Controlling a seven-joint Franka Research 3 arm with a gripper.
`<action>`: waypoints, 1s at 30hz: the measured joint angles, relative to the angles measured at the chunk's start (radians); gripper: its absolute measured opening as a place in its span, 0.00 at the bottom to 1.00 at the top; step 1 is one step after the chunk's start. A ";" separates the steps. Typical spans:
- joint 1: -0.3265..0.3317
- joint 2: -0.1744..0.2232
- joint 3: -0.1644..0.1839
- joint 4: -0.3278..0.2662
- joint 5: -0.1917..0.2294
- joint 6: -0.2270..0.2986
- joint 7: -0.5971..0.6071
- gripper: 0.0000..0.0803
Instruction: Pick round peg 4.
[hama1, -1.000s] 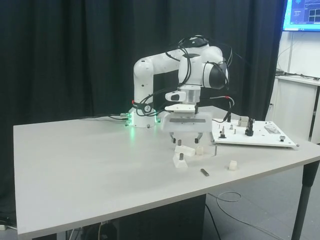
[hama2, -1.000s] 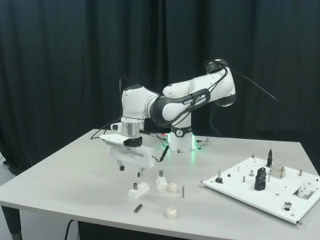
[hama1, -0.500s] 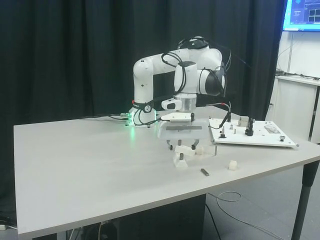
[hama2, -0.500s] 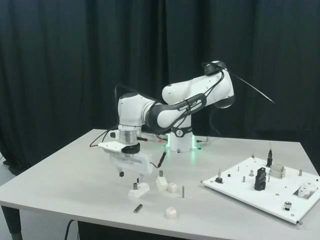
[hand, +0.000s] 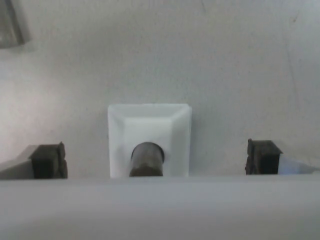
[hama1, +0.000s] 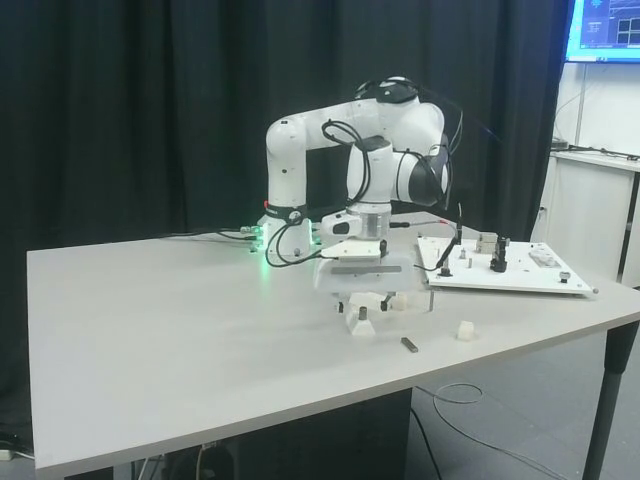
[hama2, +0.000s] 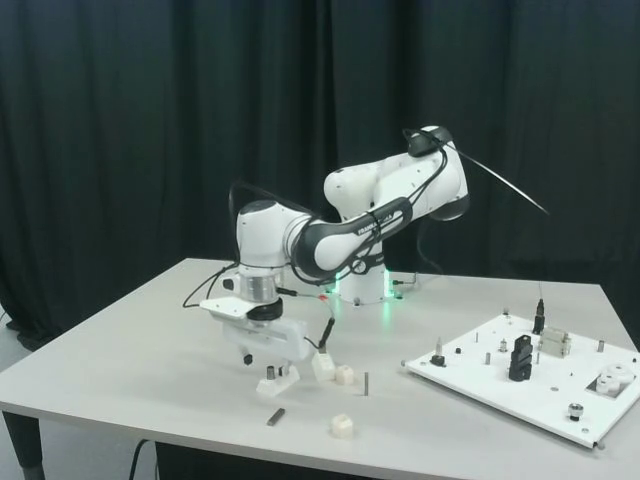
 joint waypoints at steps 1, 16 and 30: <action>0.000 0.001 0.002 0.000 0.000 0.000 0.000 1.00; 0.000 0.004 0.020 -0.013 -0.001 0.006 -0.029 0.86; 0.001 0.004 0.023 -0.013 0.000 0.003 -0.031 0.18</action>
